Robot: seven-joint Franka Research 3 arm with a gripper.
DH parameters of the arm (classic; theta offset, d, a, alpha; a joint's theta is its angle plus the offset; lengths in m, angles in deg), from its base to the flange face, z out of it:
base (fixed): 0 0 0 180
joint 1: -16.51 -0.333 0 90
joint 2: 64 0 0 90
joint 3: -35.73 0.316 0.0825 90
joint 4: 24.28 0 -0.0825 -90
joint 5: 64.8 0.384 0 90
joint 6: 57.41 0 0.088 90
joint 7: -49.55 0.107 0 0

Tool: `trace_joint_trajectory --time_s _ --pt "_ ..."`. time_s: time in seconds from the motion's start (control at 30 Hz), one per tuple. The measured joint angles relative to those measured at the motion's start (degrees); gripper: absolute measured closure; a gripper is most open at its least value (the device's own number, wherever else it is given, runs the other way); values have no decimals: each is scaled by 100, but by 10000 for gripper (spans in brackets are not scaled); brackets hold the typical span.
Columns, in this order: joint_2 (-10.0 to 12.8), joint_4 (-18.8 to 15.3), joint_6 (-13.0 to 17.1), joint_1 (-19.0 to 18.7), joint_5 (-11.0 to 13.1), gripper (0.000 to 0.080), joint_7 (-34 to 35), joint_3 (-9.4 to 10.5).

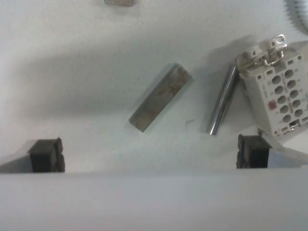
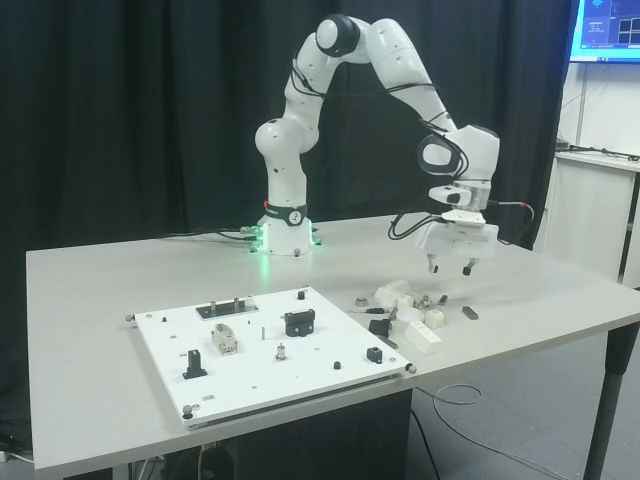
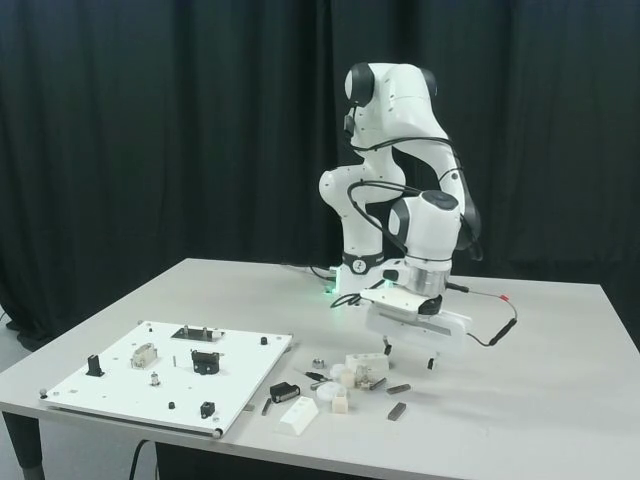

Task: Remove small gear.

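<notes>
My gripper [image 1: 149, 154] [image 2: 449, 268] [image 3: 410, 356] hangs open and empty a little above the table, over the loose parts to the right of the white board [image 2: 300, 385]. Below it in the wrist view lie a flat grey metal bar [image 1: 161, 97], a shiny grey rod [image 1: 223, 100] and a white connector block [image 1: 279, 94]. At that picture's corner shows the toothed rim of a grey gear [image 1: 299, 13]; I cannot tell its size. The black fingertips [image 1: 46, 155] touch nothing.
The board [image 3: 110, 395] carries several black and grey fittings, among them a black block [image 2: 299, 322]. Loose white and black parts [image 2: 410, 305] [image 3: 340, 385] lie between board and gripper. A small dark bar [image 2: 470, 312] sits near the table's front edge.
</notes>
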State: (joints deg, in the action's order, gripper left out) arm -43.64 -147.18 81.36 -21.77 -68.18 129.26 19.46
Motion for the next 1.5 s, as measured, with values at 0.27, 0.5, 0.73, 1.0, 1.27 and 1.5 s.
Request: trace_joint_trajectory --time_s 0.27,0.5,0.73,1.0,1.27,1.5 --pt "-40 0 2 73 0 3 6 7" --pt "-71 0 8 120 3 3 65 14" --pt "-89 0 12 149 5 3 68 14" --pt "-134 -4 0 231 6 3 240 14" --pt "-205 -5 -110 402 -154 3 240 14" --pt "-306 -4 -270 626 -388 3 240 14"
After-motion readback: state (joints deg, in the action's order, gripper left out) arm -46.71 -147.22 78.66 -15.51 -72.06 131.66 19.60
